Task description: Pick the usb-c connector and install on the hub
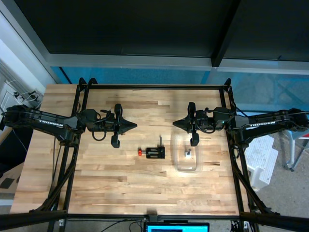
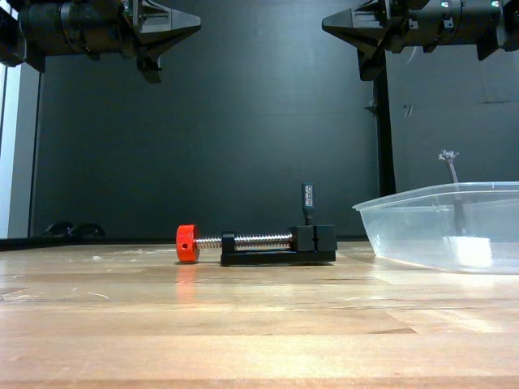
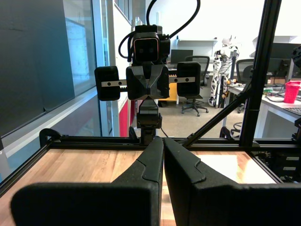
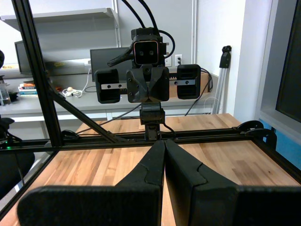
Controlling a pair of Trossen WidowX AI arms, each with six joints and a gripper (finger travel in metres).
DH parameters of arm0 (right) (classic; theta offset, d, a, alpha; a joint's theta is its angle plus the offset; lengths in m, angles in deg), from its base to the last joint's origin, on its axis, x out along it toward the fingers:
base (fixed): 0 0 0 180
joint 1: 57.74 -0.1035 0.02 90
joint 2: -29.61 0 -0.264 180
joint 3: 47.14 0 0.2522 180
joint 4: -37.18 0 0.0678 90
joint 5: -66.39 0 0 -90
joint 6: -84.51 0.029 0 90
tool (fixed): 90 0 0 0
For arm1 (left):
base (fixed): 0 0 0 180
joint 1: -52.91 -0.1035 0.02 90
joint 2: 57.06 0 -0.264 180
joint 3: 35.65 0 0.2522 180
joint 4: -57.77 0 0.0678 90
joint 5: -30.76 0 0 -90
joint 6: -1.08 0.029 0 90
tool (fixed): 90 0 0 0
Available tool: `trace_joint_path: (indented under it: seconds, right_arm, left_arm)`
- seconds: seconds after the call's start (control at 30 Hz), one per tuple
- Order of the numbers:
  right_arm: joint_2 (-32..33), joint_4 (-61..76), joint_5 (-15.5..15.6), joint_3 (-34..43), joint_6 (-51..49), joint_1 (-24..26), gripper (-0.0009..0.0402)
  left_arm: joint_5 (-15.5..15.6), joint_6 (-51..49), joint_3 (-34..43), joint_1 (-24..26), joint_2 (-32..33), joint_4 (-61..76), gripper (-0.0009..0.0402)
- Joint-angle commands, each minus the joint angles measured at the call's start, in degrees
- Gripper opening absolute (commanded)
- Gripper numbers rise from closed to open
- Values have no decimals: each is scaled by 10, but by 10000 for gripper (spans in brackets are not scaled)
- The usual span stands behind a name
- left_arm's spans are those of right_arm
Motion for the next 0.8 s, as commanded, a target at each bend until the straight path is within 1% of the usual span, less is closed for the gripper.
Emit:
trace_joint_path:
  seconds: [0.03, 0.63, 0.7, 0.8]
  right_arm:
    - [0, 0, 0, 0, 0, 0, 0]
    - [0, 5, -2, 5, 7, 0, 0]
    - [0, 31, -3, 15, 7, -1, 0]
    - [-2, 118, -3, 45, 5, -3, 0]
  left_arm:
    - [0, 0, 0, 0, 0, 0, 0]
    - [0, 0, 0, 0, 0, 0, 0]
    - [0, 0, 0, 0, 0, 0, 0]
    - [0, 0, 0, 0, 0, 0, 0]
